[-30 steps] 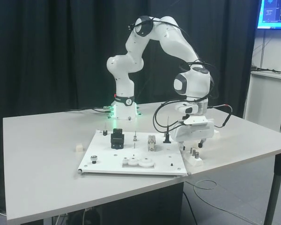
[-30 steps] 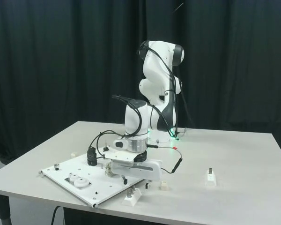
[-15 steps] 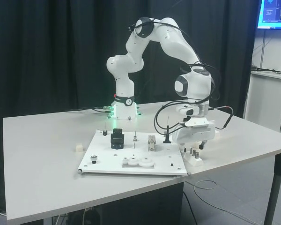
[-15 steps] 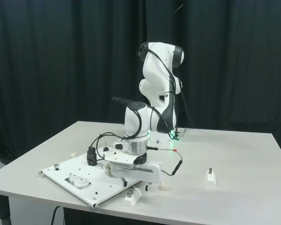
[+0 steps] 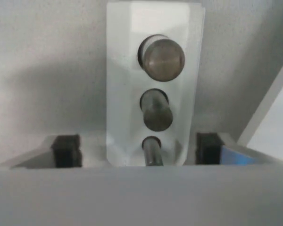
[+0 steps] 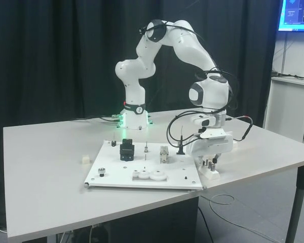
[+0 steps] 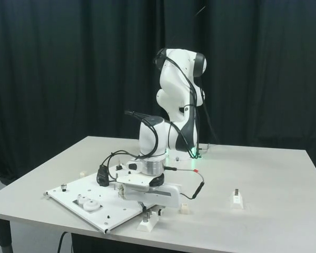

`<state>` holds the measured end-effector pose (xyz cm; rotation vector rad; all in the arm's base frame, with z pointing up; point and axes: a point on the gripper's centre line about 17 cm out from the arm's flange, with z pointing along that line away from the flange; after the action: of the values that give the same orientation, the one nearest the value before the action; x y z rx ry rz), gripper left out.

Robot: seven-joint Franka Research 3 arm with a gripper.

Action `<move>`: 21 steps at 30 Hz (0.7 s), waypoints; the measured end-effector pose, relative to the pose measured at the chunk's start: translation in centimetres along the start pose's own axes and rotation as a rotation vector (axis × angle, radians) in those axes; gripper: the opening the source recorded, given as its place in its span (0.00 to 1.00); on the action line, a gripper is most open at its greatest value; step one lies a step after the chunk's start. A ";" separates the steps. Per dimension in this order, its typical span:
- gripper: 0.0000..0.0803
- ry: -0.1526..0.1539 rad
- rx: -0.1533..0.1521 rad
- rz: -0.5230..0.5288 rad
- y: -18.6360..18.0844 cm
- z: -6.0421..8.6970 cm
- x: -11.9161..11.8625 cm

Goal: Pick round peg 2.

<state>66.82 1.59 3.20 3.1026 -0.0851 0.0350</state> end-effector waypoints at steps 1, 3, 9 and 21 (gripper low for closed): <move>0.87 0.000 0.000 -0.003 0.0 0.0 0.0; 0.66 0.001 0.000 -0.006 0.1 0.0 0.1; 0.48 0.000 -0.001 -0.007 0.4 0.1 0.3; 0.09 0.001 -0.002 -0.011 0.5 0.1 0.5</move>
<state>67.24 1.06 3.15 3.1012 -0.0686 0.0360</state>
